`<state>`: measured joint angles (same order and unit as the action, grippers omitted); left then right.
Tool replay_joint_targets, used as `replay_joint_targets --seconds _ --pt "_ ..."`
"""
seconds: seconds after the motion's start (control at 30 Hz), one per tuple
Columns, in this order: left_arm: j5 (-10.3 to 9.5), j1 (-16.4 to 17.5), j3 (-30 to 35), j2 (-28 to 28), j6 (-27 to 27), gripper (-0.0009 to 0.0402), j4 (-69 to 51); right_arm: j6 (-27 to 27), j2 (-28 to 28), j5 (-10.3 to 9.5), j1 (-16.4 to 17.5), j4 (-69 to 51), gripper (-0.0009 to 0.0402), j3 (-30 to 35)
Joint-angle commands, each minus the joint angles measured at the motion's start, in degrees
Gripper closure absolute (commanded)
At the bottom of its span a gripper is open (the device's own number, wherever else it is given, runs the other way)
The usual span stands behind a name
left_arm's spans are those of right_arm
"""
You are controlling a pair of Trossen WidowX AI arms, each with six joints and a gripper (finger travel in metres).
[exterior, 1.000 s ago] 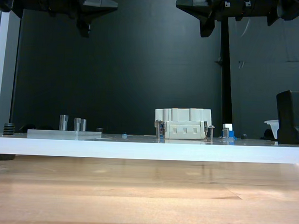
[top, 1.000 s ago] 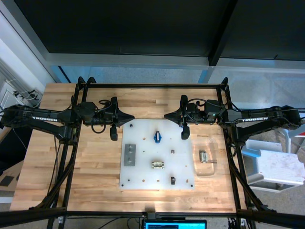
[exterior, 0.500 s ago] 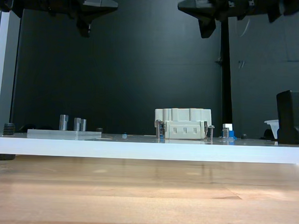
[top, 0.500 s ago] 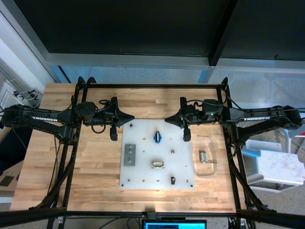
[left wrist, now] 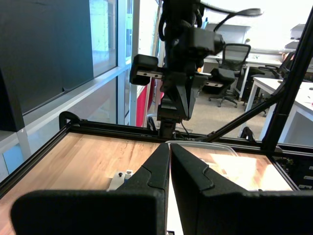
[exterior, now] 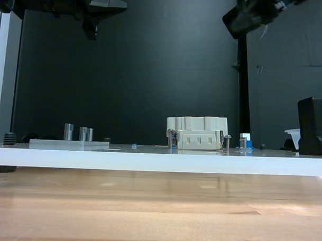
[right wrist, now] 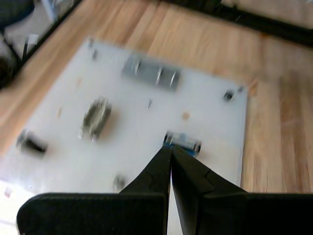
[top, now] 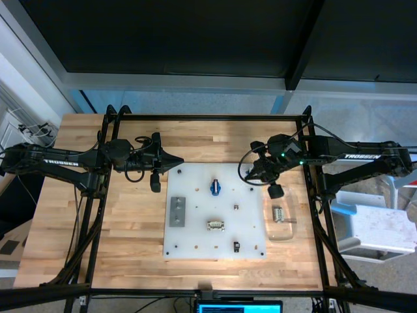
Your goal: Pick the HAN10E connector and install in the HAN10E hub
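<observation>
Beige connector sits at 5 o'clock of right gripper; its empty, pinched-together jaws could knock it away. Left gripper, at board's 10 o'clock, is likewise closed and empty.

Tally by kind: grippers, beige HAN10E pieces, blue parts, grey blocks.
Grippers: 2, both shut (left gripper over the board's far left corner, right gripper over its far right)
Beige HAN10E pieces: 2 (HAN10E connector in tray, HAN10E hub on board)
Blue part: 1
Grey block: 1
Total: 6
</observation>
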<state>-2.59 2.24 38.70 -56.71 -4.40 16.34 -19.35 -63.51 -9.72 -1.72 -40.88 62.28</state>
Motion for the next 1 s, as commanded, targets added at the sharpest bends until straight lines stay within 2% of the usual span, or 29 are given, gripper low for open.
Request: replay_joint_targets --seconds 0.03,0.27,0.6,0.77,0.87,1.0 --pt "0.02 0.02 0.02 -0.02 0.07 0.0393 0.02 -3.28 -0.04 0.02 0.76 -4.92 0.0393 0.74" --pt "0.02 0.02 0.02 -0.02 0.07 0.0392 0.04 -12.79 -0.04 0.09 3.39 -15.65 0.0393 0.96" --pt "0.0 0.02 0.02 -0.02 0.07 0.0392 0.04 -17.14 -0.04 0.42 6.38 -26.69 0.0393 0.96" --pt "0.02 0.0 0.02 -0.02 0.07 0.0393 0.02 -18.47 -0.04 2.03 10.32 -29.33 0.0393 0.96" --pt "0.02 0.0 0.02 -0.02 0.07 0.0392 0.02 -21.33 -0.04 5.14 13.29 -31.91 0.0393 0.96" --pt "0.02 0.0 0.02 -0.02 0.07 0.0392 0.04 -24.94 -0.9 7.39 17.09 -35.1 0.0393 0.92"
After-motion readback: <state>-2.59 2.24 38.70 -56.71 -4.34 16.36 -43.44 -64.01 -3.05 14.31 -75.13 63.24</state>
